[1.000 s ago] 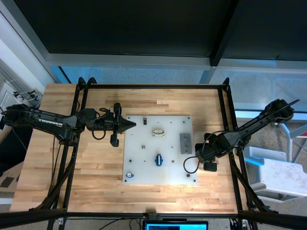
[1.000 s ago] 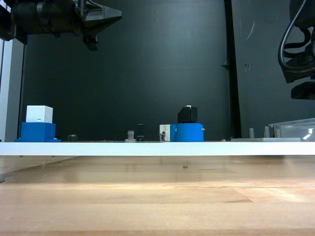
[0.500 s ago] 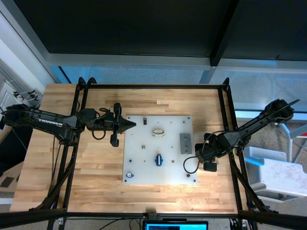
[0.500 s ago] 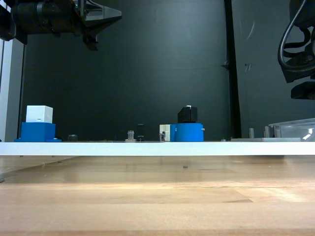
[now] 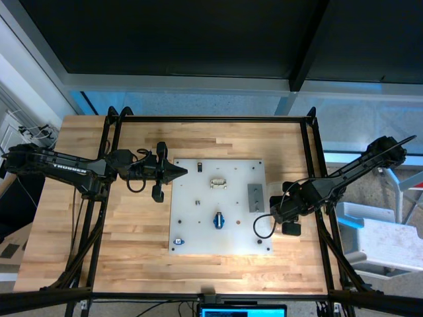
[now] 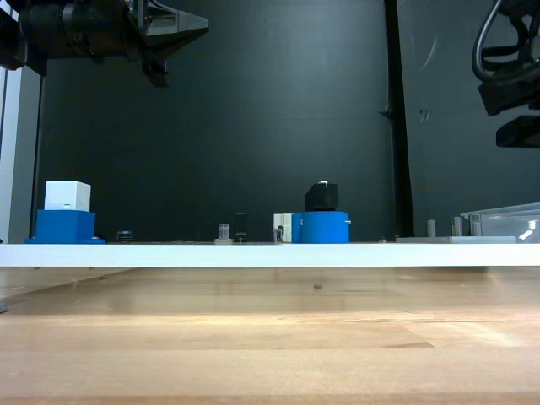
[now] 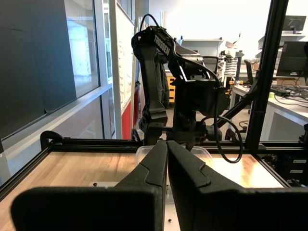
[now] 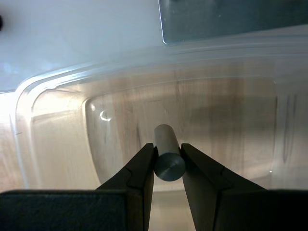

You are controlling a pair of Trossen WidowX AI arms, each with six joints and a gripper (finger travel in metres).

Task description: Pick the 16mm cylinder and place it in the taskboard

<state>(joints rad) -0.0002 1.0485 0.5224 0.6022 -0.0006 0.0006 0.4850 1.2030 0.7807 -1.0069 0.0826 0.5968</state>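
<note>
High view: left claw (image 5: 180, 171) hovers at the left edge of the white board (image 5: 198, 224), right claw (image 5: 277, 214) just past its right edge. Low view: both claws hang high above the board. Left wrist view: left claw's jaws pressed together, holding nothing. Right wrist view: right claw clamps the small grey cylinder (image 8: 169, 163) above the clear tray (image 8: 53, 120).

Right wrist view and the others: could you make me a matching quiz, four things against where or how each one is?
1. left tool
2. 16mm cylinder
3. clear tray
4. taskboard

A. white, flat on the table
B. shut, empty, raised by the board's left edge
C. beneath the right tool
D. clamped in the right tool, over the tray

Pairs: 1-B, 2-D, 3-C, 4-A.
</note>
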